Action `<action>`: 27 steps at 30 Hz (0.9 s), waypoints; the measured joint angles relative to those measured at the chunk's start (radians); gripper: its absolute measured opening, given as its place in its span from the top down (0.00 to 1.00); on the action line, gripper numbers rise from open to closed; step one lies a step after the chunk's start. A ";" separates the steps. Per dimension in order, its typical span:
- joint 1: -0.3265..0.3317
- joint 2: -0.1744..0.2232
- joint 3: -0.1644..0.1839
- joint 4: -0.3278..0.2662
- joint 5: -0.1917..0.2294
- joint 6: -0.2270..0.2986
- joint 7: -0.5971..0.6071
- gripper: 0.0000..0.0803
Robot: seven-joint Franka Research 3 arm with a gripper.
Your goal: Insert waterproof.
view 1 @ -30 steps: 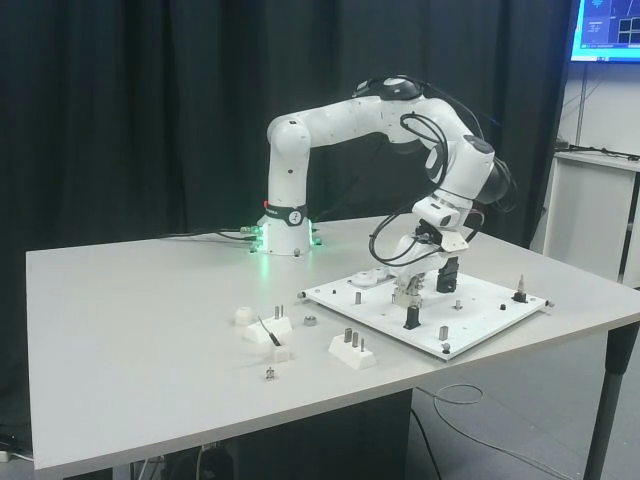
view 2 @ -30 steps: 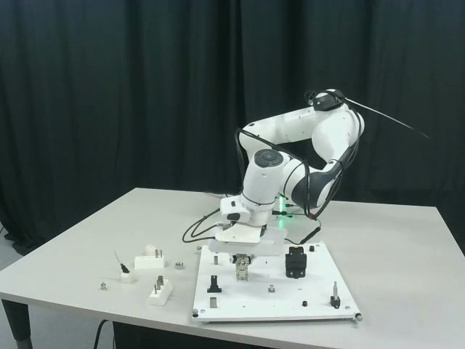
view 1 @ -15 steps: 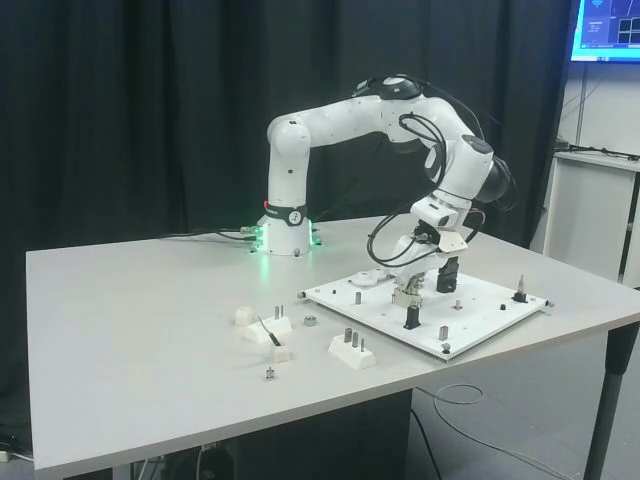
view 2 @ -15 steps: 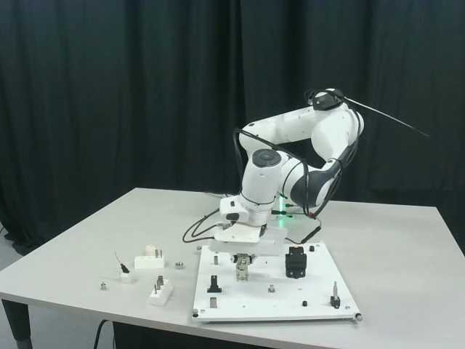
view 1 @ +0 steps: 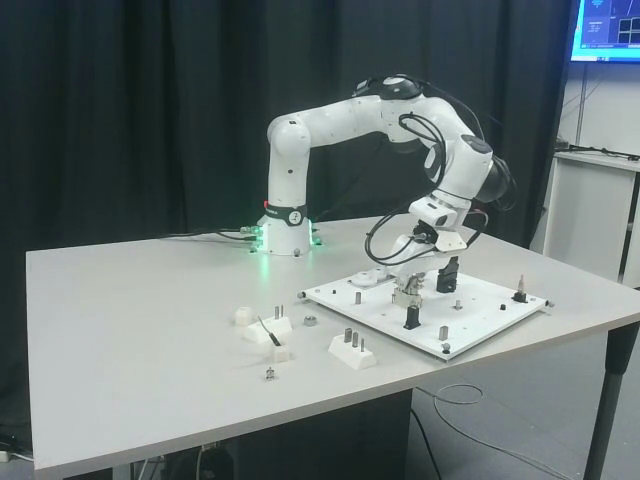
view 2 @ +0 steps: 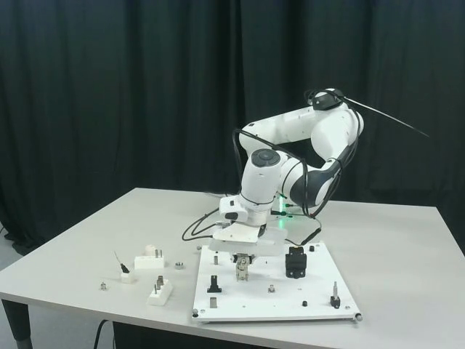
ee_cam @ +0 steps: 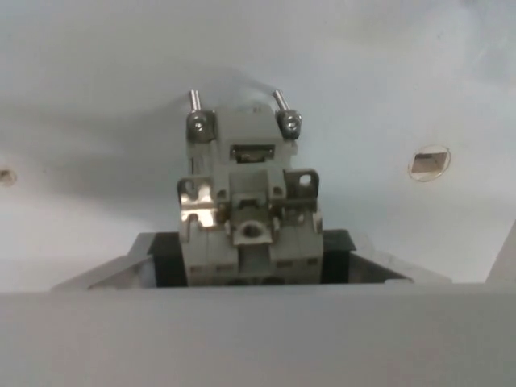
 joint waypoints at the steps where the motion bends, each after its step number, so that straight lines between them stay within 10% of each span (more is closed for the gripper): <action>1: 0.000 0.000 0.000 0.000 0.000 0.000 0.002 0.61; 27: -0.023 -0.002 0.000 0.017 0.011 -0.031 0.013 0.61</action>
